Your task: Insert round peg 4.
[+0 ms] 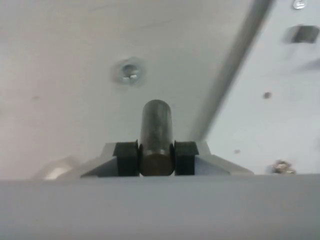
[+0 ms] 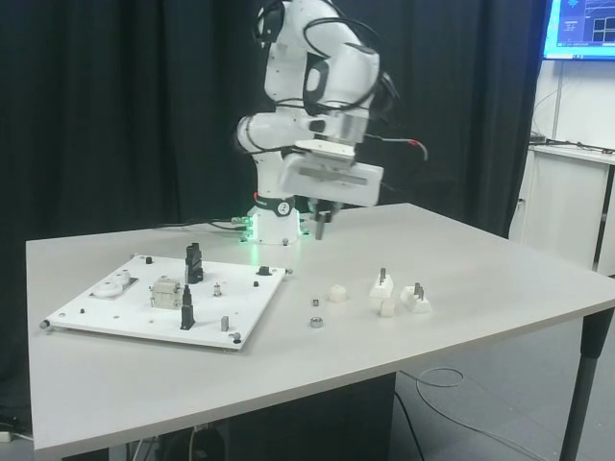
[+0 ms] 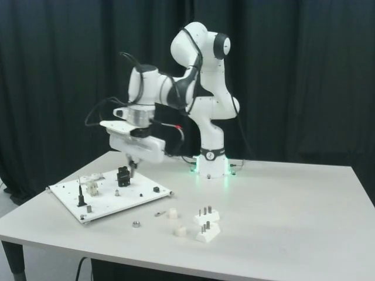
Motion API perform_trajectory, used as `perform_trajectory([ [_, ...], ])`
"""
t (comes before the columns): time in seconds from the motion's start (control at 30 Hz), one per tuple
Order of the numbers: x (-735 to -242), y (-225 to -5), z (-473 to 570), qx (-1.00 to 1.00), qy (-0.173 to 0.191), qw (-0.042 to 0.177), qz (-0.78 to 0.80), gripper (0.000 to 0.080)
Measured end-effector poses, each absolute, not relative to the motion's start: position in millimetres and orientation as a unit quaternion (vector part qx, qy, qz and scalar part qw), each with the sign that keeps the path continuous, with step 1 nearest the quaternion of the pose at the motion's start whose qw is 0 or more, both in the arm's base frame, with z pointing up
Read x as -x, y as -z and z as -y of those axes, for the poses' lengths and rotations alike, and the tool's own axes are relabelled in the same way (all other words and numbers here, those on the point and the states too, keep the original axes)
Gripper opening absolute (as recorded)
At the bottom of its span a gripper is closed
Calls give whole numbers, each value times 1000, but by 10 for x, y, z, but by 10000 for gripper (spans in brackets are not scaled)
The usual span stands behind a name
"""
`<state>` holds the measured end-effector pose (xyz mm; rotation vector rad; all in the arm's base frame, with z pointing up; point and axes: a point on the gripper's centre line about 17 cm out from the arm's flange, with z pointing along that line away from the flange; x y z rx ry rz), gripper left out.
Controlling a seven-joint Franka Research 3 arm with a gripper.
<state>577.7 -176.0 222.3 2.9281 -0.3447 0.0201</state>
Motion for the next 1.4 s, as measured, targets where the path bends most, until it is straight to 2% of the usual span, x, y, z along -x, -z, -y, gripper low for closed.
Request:
perform_trajectory([
  [0.97, -5050, -2274, 3346, -994, 33, 102, 1, 149],
  [1.4, -4579, -2201, 3789, -993, 56, 90, -45, 149],
])
